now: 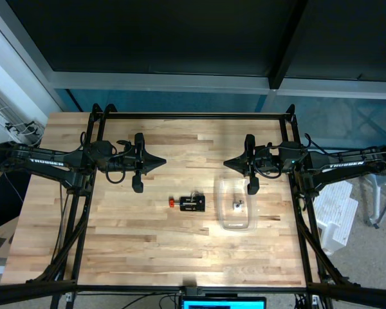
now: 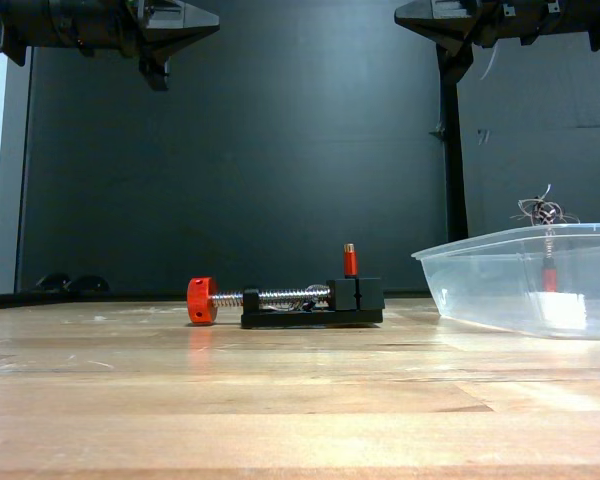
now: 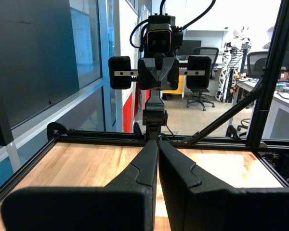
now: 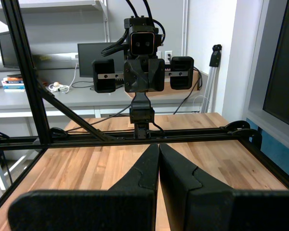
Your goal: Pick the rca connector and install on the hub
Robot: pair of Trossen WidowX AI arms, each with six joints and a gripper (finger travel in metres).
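The left gripper (image 1: 162,161) hangs high over the tabletop (image 1: 116,244), left of centre, its fingers pressed together on nothing. Nearer the front edge, about midway across, lies the hub (image 1: 193,205), its long axis running left to right with the red-orange knob (image 1: 171,203) toward the left edge. Just to its right sits the clear tray (image 1: 220,193), and the rca connector (image 1: 238,206) rests inside it, apart from the hub. The right gripper (image 1: 227,164) hovers above the tray's far end, clenched and empty. The connector lies a little toward the front edge from it, so the right arm is plainly the nearer.
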